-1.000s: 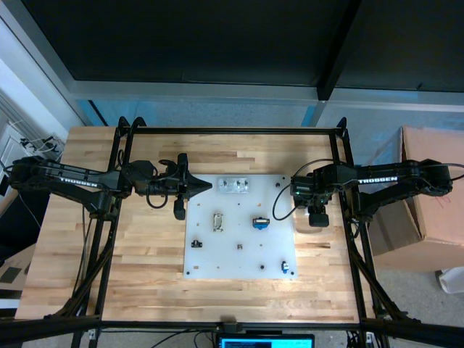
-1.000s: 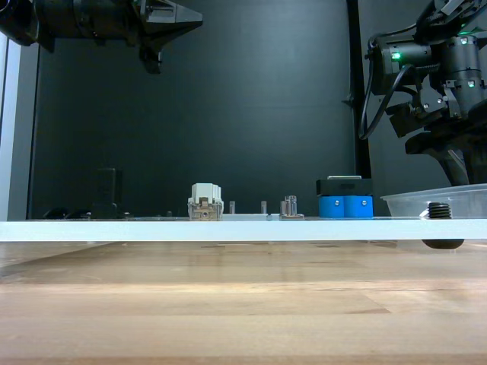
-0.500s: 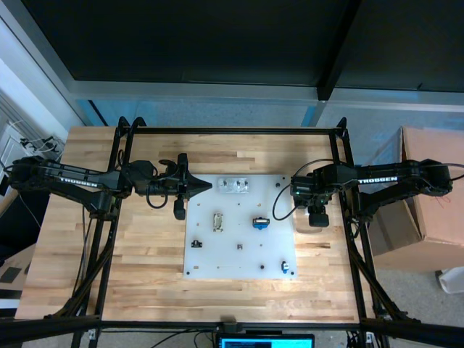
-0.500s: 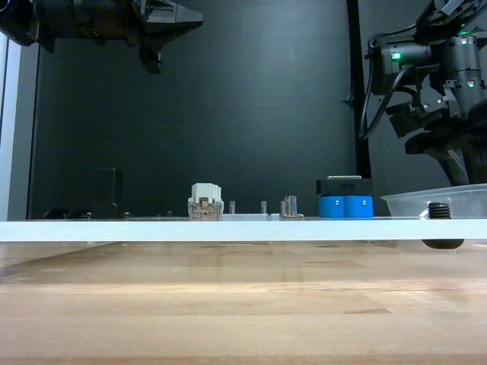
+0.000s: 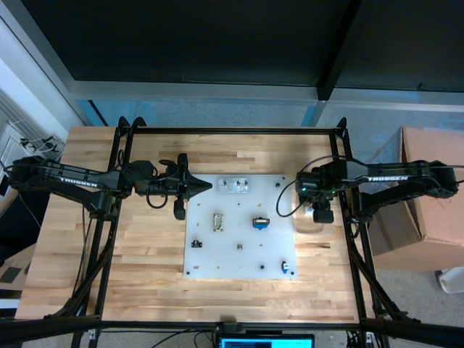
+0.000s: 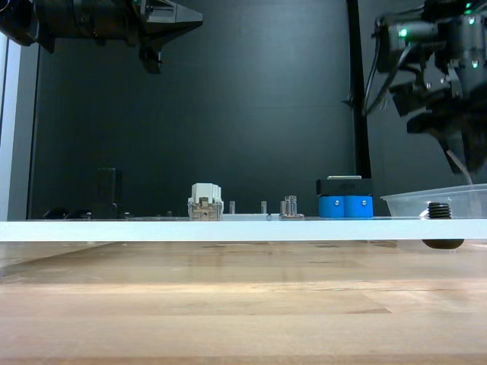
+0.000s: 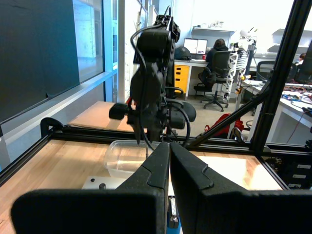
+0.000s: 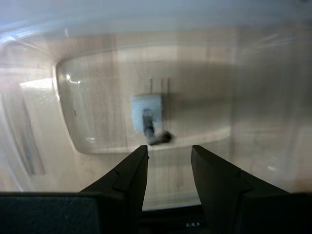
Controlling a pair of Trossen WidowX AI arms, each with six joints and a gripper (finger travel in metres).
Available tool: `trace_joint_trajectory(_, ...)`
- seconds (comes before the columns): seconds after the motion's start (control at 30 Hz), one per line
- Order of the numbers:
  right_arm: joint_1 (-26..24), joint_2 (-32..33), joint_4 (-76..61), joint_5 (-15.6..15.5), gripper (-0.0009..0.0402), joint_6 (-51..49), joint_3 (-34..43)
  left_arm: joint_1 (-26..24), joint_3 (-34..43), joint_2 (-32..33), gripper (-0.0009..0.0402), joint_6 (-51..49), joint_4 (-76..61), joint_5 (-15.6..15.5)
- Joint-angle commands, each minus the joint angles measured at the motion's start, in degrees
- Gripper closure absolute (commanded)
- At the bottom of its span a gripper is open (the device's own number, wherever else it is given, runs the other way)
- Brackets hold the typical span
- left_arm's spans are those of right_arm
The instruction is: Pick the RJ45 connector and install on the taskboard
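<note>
The RJ45 connector, a small pale block with a dark clip, lies free on the floor of a clear plastic tray. My right gripper hangs above it, open, with nothing between its fingers. From above, the right gripper is over the tray, just off the right edge of the white taskboard. In the low view it hovers over the tray. My left gripper is shut and empty, high over the board's far left corner, its fingers pressed together.
On the board stand a blue block, a pale connector housing and a small blue piece. A black knob sits at the board's right end. Black frame rails ring the table. A cardboard box stands at the right.
My right gripper has risen and shifted slightly to the right over the tray. The left arm and the connector have not moved.
</note>
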Motion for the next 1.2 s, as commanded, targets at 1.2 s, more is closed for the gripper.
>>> trace_joint_trajectory(1.2,0.46,-13.88,-3.13,-0.04,0.0271,0.24,3.15,0.02,0.02,0.00,0.0393,0.02,0.02,0.02)
